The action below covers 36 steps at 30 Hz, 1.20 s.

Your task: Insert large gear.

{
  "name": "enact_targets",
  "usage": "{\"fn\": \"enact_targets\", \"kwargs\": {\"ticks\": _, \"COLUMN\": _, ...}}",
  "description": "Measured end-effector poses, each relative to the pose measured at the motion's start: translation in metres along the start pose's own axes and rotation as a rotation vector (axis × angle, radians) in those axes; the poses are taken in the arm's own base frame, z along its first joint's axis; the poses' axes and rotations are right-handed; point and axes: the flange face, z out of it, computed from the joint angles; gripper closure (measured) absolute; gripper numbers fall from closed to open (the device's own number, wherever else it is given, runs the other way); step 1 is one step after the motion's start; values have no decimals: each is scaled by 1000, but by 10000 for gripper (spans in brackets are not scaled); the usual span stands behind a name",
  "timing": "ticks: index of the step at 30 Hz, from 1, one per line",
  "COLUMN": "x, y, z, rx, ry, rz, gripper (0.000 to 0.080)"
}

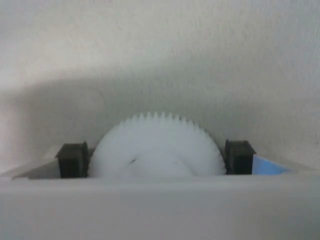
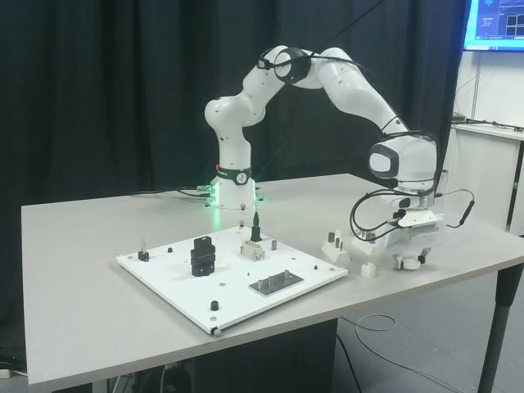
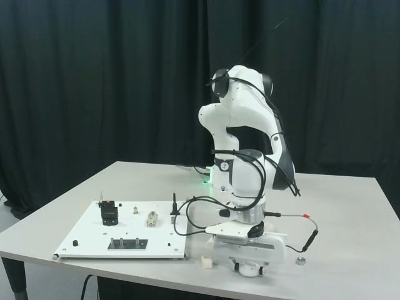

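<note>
The large gear [image 1: 157, 142] is white and toothed, and it sits between my two black fingertips [image 1: 73, 160], which press on its opposite edges. My gripper [image 1: 156, 159] is shut on it, just above the grey table. In the first room view the gripper [image 2: 409, 259] hangs low over the table's right part, to the right of the white assembly board [image 2: 176, 282], with the gear [image 2: 407, 264] barely showing under it. The second room view shows the gripper [image 3: 249, 267] near the table's front edge, beside the board [image 3: 81, 240]. The gear's lower half is hidden in the wrist view.
On the board stand a black block [image 2: 202, 255], pegs, a grey plate [image 2: 276, 283] and a small connector [image 2: 253, 248]. A white parts holder [image 2: 342, 247] and a small white block [image 2: 368, 268] lie between board and gripper. A small grey part [image 3: 300, 260] lies on the table near the gripper.
</note>
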Motion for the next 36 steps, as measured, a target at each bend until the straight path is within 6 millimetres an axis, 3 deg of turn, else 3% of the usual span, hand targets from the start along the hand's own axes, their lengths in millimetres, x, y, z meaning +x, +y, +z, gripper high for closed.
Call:
{"fn": "enact_targets", "kwargs": {"ticks": 14, "x": 9, "y": -8, "z": -18, "rx": -16, "ry": -4, "rz": -2, "gripper": 209}}
{"fn": "enact_targets", "kwargs": {"ticks": 36, "x": 23, "y": -7, "z": -26, "rx": -10, "ry": 16, "rz": -60, "gripper": 209}}
